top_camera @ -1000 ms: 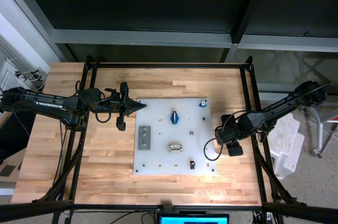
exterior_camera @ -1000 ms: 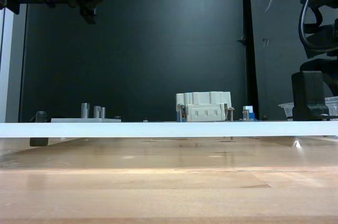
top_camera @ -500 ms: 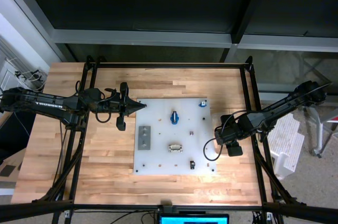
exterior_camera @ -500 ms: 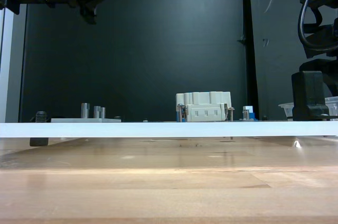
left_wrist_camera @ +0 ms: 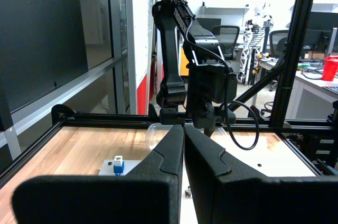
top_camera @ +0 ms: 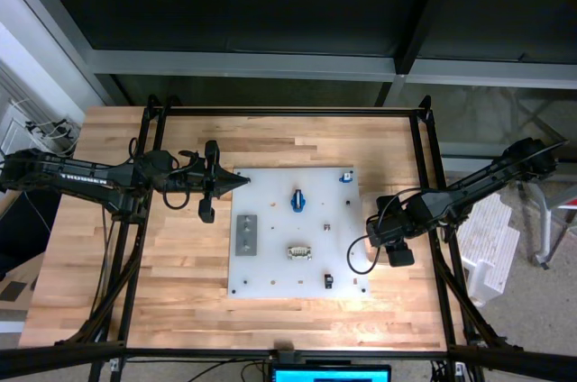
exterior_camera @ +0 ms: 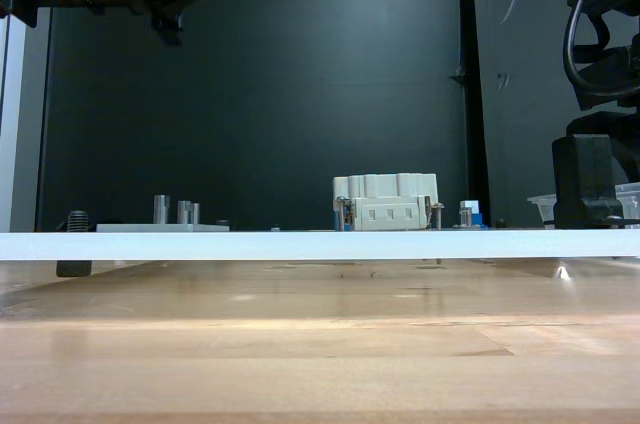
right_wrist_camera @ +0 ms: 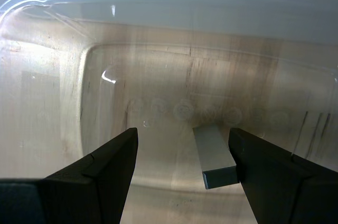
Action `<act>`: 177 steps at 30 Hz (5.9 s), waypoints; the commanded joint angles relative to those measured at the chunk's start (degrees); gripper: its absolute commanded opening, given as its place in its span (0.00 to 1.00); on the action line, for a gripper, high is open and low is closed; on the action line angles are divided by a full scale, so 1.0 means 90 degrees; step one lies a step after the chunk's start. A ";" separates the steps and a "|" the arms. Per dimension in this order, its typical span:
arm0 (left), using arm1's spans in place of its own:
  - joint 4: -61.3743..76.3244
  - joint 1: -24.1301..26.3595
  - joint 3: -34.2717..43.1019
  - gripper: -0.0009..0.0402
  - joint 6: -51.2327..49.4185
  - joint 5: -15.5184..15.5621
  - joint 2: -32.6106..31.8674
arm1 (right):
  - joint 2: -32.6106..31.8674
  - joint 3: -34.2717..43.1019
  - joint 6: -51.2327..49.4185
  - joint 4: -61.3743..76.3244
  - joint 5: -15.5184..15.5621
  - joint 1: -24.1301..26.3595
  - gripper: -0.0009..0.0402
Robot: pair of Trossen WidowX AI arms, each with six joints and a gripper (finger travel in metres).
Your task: Pick the 16mm bar and install on taskboard
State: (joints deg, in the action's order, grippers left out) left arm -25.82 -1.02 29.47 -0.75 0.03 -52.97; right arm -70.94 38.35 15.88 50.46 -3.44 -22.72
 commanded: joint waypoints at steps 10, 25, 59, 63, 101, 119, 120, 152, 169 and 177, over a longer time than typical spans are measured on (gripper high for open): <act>-0.0002 -0.0002 0.0002 0.02 0.0000 0.0000 0.0000 | 0.0000 0.0002 0.0002 0.0000 -0.0002 0.0010 0.61; -0.0002 -0.0002 0.0002 0.02 0.0000 0.0000 0.0000 | 0.0238 0.0019 0.0015 0.0119 -0.0002 0.0019 0.61; -0.0002 0.0000 0.0002 0.02 0.0000 0.0000 0.0000 | 0.0726 0.0403 0.0019 0.0976 -0.0019 0.0027 0.61; -0.0002 0.0000 0.0002 0.02 0.0000 -0.0002 0.0000 | 0.0896 0.0471 0.0022 0.1224 -0.0015 0.0027 0.61; -0.0002 0.0000 0.0002 0.02 0.0000 0.0000 0.0000 | 0.1241 0.0862 -0.0784 0.1928 -0.0192 0.0024 0.61; -0.0002 0.0000 0.0002 0.02 0.0000 0.0000 0.0000 | 0.0750 0.0500 -0.0750 0.1166 -0.0194 0.0027 0.61; 0.0000 -0.0002 0.0002 0.02 0.0000 0.0000 0.0000 | 0.0719 0.0495 -0.0750 0.1158 -0.0194 0.0027 0.61; -0.0002 0.0000 0.0002 0.02 0.0000 0.0000 0.0000 | 0.0321 -0.0080 0.0163 0.0330 -0.0340 0.0095 0.61; 0.0000 -0.0002 0.0002 0.02 0.0000 -0.0002 0.0000 | 0.0323 -0.0330 0.0255 0.0112 -0.0335 0.0090 0.60; 0.0000 0.0000 0.0002 0.02 0.0000 0.0000 0.0000 | 0.0323 -0.0330 0.0257 0.0112 -0.0335 0.0090 0.51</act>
State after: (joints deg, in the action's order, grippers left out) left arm -25.82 -1.02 29.47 -0.78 0.03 -52.97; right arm -68.01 35.33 18.17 51.44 -6.46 -21.87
